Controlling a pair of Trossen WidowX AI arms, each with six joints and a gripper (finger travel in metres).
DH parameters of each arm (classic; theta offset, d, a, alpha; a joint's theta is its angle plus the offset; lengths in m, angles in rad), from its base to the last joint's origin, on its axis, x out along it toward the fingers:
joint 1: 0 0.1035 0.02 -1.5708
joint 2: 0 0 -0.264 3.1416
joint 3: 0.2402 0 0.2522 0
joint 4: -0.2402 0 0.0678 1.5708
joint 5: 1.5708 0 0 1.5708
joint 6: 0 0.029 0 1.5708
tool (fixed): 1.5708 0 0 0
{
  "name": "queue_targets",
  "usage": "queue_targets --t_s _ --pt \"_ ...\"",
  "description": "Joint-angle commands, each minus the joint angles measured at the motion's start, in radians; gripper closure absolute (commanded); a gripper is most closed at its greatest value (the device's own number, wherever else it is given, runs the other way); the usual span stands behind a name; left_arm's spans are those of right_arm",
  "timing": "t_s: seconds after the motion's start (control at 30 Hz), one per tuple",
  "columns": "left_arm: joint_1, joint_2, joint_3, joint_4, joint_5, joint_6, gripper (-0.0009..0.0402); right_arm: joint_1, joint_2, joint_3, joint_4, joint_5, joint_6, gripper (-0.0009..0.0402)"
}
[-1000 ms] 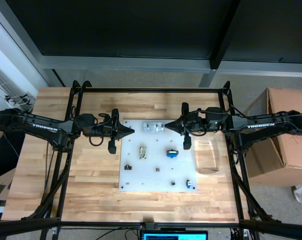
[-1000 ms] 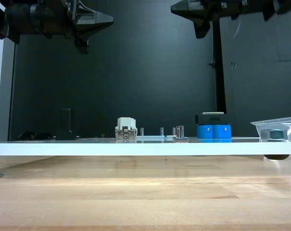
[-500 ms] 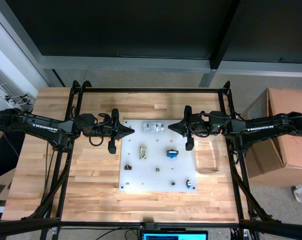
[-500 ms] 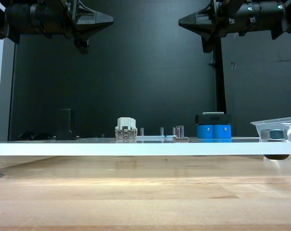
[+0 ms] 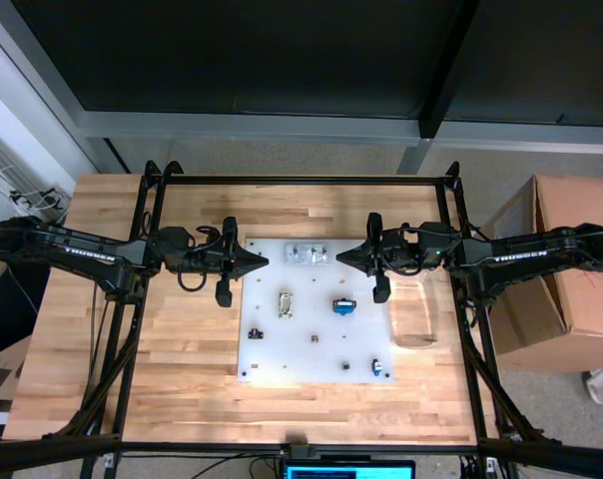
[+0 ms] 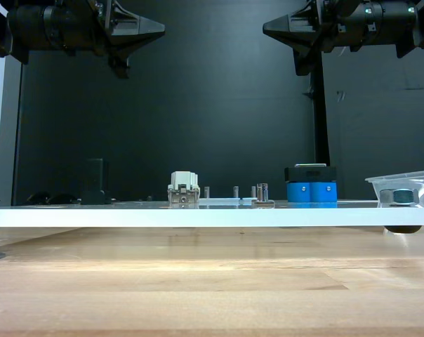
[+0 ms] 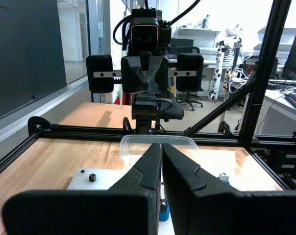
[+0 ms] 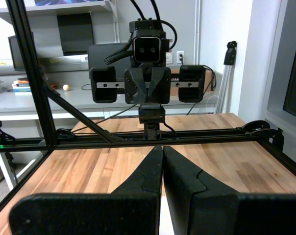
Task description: Pick the M12 nut and place it on its threads and fasten
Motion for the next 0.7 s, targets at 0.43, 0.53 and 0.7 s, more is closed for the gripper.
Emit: queue_targets --t_s 0.43,0.53,0.7 --pt "0.0 0.0 0.0 0.0 0.0 0.0 0.0393 0.0 0.001 0.001 -0.022 0.003 0.001 0.0393" --pt "0.0 0.0 0.0 0.0 0.0 0.0 0.0393 0.0 0.001 0.001 -0.022 0.003 0.001 0.0393" --pt "0.0 0.0 0.0 0.0 0.0 0.0 0.0393 0.0 0.001 0.001 -0.022 0.003 0.001 0.0393"
